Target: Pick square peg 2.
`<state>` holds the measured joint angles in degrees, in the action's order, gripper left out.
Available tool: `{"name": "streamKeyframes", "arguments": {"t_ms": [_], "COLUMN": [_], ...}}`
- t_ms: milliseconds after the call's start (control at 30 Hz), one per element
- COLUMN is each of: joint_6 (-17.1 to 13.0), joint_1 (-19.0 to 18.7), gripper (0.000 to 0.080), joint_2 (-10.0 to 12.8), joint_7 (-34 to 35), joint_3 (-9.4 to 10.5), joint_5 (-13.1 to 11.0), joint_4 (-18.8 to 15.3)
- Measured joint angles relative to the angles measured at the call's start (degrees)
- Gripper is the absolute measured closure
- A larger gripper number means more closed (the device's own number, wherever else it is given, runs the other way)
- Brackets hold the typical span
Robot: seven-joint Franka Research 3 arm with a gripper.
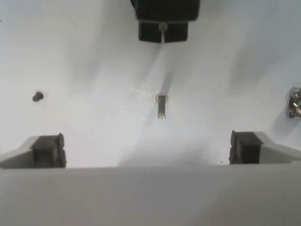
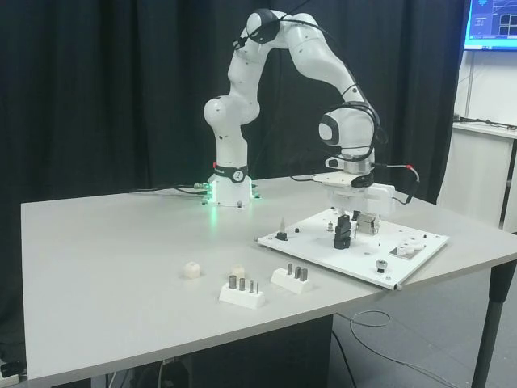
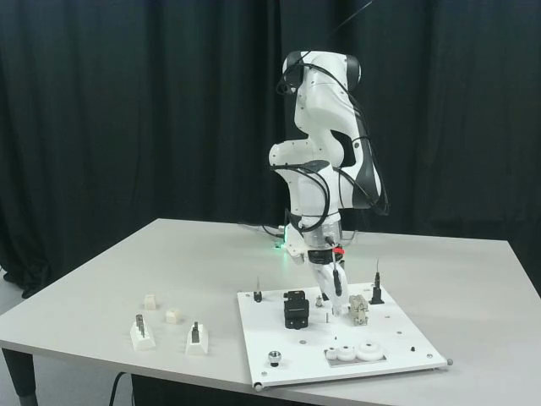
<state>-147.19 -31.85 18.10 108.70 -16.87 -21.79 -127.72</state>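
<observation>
From where I stand, the arm's base (image 2: 229,187) sits at the back of the grey table (image 2: 113,242) with a green glow at its foot. From there the white arm (image 2: 242,73) climbs straight up, folds over at a high elbow and comes down forward. Its wrist hangs plumb over the white board (image 2: 323,250), and the gripper (image 2: 355,217) points straight down, close above the board.

Far off to the gripper's side, towards the table's front edge, two small white blocks (image 2: 191,270) lie on the bare table. Next to them stand two white holders (image 2: 242,295), each carrying short upright pegs (image 2: 237,283). Square peg 2 must be among these, well apart from the gripper, but I cannot tell which one it is.

Nearer in, a black fixture (image 3: 295,309) stands on the board just beside the gripper.

In the wrist view the fingers (image 1: 47,150) are spread wide and hold nothing. A thin metal pin (image 1: 161,106) stands upright on the board between them, touching neither. On the far side of the gripper, a metal nut (image 1: 295,102) rests on the board.
</observation>
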Motion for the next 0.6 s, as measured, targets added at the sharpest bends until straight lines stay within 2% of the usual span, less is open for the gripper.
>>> {"name": "streamKeyframes", "arguments": {"t_ms": [200, 233, 600], "joint_6": [1.73, 1.89, 2.86], "joint_1": [0.00, 0.00, -0.03], "gripper": [0.0074, 0.0006, 0.0006], "joint_2": [-0.43, -0.51, -1.26], "joint_7": [0.27, 0.27, 0.30], "joint_3": [-0.44, -0.51, -0.91], "joint_5": [0.15, 0.23, 1.13], "joint_4": [0.73, 0.78, 1.09]}}
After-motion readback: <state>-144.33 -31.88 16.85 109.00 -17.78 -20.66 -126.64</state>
